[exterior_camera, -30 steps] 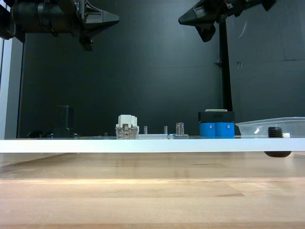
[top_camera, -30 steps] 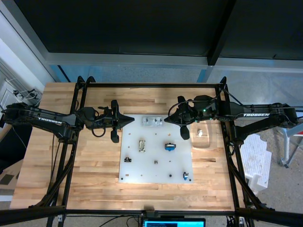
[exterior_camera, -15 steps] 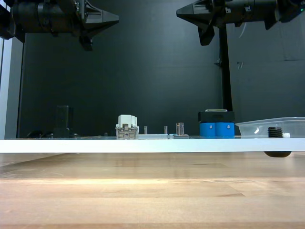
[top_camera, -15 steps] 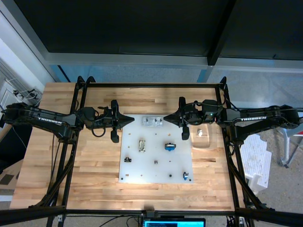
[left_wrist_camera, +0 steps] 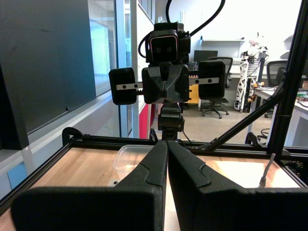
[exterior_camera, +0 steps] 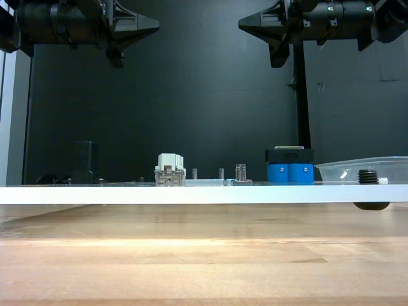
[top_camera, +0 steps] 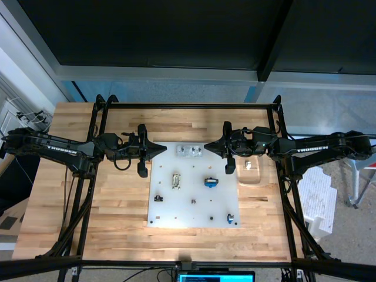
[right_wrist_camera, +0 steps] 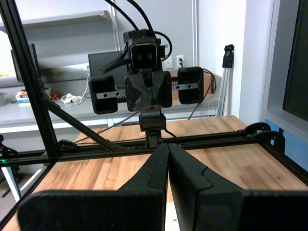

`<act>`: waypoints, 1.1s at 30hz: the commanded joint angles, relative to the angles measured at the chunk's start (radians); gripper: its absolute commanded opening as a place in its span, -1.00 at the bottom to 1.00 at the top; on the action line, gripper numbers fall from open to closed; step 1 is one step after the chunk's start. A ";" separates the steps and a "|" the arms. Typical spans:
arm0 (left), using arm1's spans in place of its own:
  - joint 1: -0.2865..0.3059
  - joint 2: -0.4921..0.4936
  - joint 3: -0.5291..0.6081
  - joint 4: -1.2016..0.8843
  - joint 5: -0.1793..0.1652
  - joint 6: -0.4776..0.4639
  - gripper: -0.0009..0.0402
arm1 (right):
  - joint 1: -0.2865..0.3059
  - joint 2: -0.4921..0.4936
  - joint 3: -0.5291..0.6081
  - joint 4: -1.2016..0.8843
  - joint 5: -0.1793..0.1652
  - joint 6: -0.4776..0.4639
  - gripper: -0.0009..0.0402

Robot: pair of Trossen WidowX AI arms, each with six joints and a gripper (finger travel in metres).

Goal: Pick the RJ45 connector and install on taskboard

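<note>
Your right claw (top_camera: 207,147) hangs high over the far right edge of the board (top_camera: 176,207), pointing inward. In its wrist view the two fingers (right_wrist_camera: 156,168) are pressed together with nothing between them. Your left claw (top_camera: 157,150) hangs opposite, over the board's far left edge, clenched the same way and empty. The two tips face each other, well apart. Right of the board on the worktop (top_camera: 106,205) lies the tray (top_camera: 257,178) with a pale block (top_camera: 249,165) in it; you cannot tell whether the connector sits on it. The jack (top_camera: 231,220) at the board's near right corner shows blue with a pale grey top, and you cannot tell either whether the connector is in it.
</note>
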 commanded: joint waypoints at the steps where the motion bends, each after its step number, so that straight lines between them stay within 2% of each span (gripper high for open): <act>1: 0.000 0.000 0.000 0.000 0.000 0.000 -0.96 | 0.000 0.000 0.000 0.003 0.000 0.000 -0.96; 33: 0.000 0.000 0.000 0.000 0.000 0.000 -0.96 | 0.001 0.001 0.000 0.002 0.000 -0.011 -0.96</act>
